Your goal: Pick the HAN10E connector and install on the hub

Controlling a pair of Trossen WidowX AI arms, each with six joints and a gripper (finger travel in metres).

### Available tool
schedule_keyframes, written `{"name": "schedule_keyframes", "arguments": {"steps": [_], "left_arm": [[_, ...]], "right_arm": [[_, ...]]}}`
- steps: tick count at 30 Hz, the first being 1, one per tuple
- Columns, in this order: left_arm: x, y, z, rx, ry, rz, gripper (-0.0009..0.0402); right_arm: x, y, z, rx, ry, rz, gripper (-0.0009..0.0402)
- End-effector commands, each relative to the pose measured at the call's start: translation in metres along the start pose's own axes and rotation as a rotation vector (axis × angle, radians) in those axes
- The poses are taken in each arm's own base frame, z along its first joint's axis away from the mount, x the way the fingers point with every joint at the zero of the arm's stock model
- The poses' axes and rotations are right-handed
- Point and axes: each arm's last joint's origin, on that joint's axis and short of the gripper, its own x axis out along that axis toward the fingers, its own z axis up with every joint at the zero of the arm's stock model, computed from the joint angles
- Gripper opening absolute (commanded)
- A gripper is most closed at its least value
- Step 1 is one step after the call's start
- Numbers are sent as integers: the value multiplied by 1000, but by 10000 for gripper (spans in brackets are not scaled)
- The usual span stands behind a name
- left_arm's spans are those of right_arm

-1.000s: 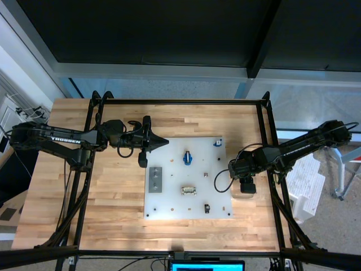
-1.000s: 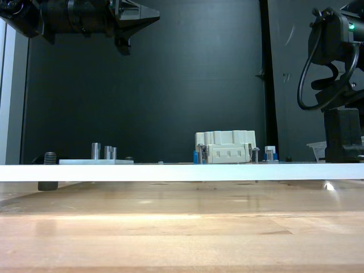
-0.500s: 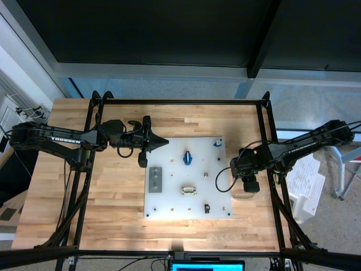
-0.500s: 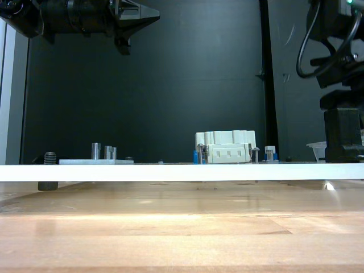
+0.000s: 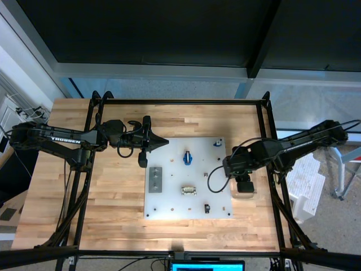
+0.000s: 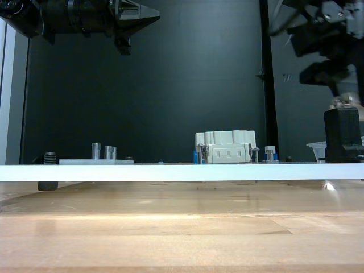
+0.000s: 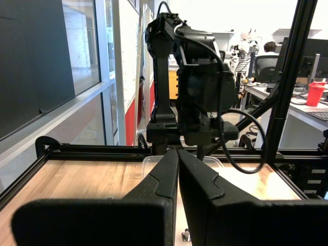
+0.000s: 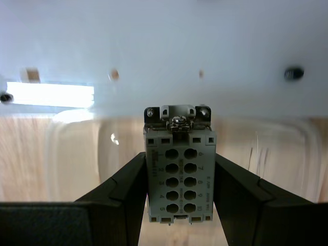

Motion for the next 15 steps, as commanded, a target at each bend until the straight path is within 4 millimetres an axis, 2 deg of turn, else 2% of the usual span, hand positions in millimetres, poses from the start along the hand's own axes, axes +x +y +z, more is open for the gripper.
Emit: {"name": "schedule_keyframes", "arguments": {"steps": [1,15], "left_arm": [[0,0,0,0,0,0,0],[0,0,0,0,0,0,0]], "right_arm": [[0,4,18,1,9,-3,13],[12,26,112,60,9,-3,13]]}}
